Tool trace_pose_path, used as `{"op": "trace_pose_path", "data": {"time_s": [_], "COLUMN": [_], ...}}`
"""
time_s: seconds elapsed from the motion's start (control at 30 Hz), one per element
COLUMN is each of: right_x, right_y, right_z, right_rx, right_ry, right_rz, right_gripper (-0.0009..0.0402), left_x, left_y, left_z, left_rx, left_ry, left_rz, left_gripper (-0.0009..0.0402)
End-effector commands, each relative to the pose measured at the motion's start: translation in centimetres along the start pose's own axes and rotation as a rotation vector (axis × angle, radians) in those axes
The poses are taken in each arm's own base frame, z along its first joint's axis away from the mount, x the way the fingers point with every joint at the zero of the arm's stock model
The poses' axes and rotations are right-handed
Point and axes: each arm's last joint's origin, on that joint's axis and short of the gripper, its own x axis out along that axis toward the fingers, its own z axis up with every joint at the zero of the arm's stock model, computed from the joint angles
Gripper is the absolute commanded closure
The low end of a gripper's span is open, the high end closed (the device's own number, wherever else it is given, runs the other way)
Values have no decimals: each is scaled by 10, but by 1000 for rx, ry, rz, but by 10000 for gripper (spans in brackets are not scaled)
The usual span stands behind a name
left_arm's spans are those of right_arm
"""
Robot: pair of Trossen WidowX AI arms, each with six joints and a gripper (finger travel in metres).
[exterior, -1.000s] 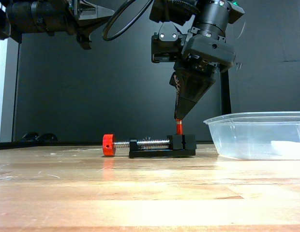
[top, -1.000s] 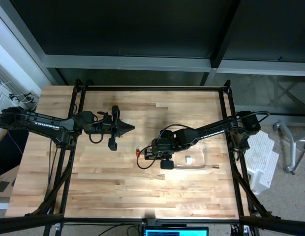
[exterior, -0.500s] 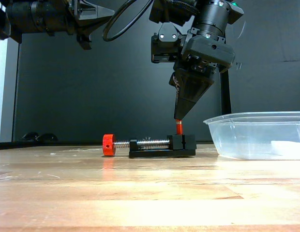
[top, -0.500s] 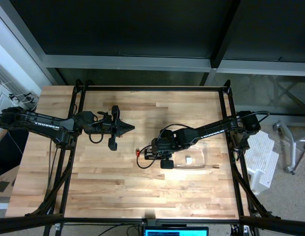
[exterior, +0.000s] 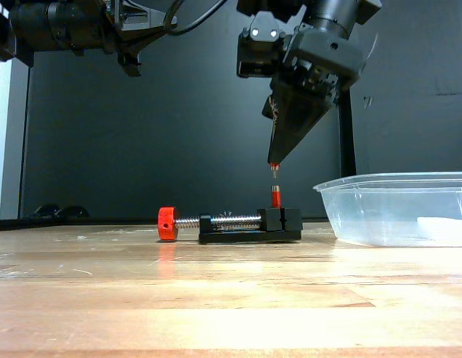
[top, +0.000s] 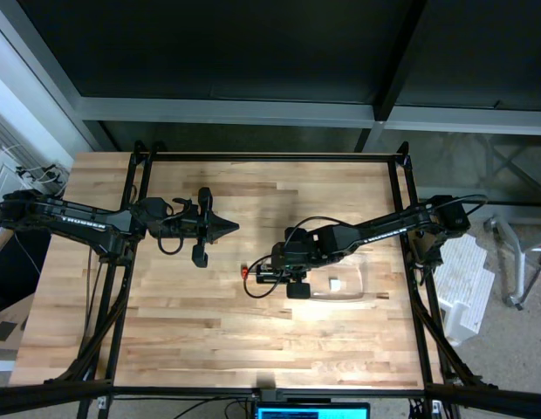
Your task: Remove the RCA connector from the receptacle and place in the container
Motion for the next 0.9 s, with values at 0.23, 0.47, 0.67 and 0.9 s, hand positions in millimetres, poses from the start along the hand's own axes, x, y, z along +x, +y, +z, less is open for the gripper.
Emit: {"op": "trace_pose_path", "data": {"time_s": [0.23, 0.47, 0.67, 0.9], "right_x": [-33, -46, -57, -63], "right_y": [-4, -5, -4, -4], "right_z": [1, 1, -2, -18], "right_rx": [9, 15, 37, 57], "right_ry": [-79, -114, -139, -131], "right_rz": [10, 15, 23, 29], "right_gripper": [391, 391, 391, 391], "left_x": [0, 0, 0, 0], "left_y": [0, 0, 0, 0], "left_z": [0, 0, 0, 0], "left_rx": [0, 0, 0, 0], "left_ry": [0, 0, 0, 0], "left_rz": [0, 0, 0, 0], "left_gripper": [393, 393, 393, 393]}}
